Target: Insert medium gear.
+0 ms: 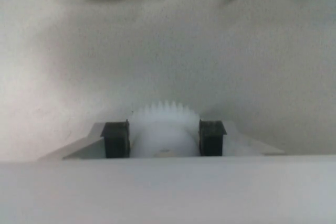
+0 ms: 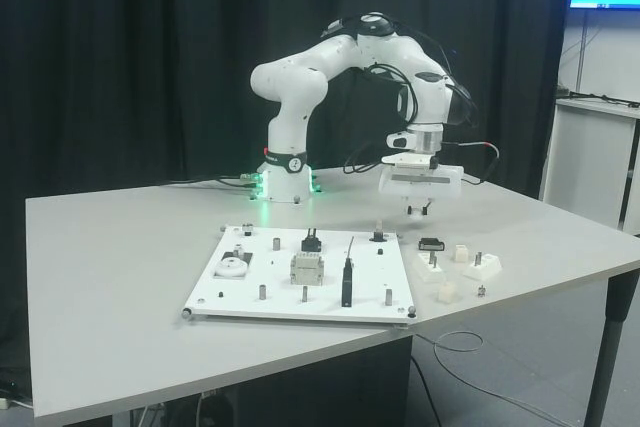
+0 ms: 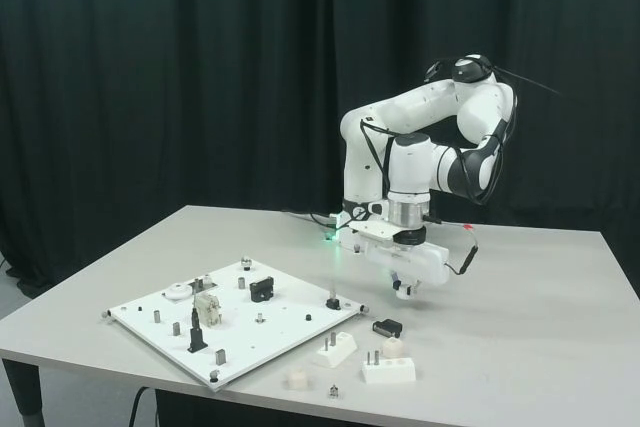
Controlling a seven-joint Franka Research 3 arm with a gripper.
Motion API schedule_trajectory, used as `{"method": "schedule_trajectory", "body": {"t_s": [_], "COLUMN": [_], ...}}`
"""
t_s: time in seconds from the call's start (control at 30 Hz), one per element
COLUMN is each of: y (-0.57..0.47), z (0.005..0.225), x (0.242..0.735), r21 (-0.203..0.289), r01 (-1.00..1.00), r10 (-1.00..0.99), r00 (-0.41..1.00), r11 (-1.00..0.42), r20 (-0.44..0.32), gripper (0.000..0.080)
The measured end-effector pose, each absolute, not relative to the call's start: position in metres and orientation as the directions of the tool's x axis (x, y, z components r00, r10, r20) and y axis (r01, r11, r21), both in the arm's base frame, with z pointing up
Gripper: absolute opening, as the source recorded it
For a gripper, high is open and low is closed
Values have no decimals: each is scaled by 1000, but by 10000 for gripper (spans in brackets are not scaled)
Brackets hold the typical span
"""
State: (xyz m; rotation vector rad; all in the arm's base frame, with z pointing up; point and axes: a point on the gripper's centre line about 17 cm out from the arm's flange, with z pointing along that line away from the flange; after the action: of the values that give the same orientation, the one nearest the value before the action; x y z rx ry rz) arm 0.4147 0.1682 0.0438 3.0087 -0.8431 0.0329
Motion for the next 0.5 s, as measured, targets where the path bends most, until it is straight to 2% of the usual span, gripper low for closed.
{"method": "schedule_trajectory", "body": {"t_s": [0.5], "y": [166], "z": [49], "x": [421], "r21": [3], "r01": [-524], "r10": [-523], "r00": [851], "r11": [-852], "r20": [42], "gripper": [284]}}
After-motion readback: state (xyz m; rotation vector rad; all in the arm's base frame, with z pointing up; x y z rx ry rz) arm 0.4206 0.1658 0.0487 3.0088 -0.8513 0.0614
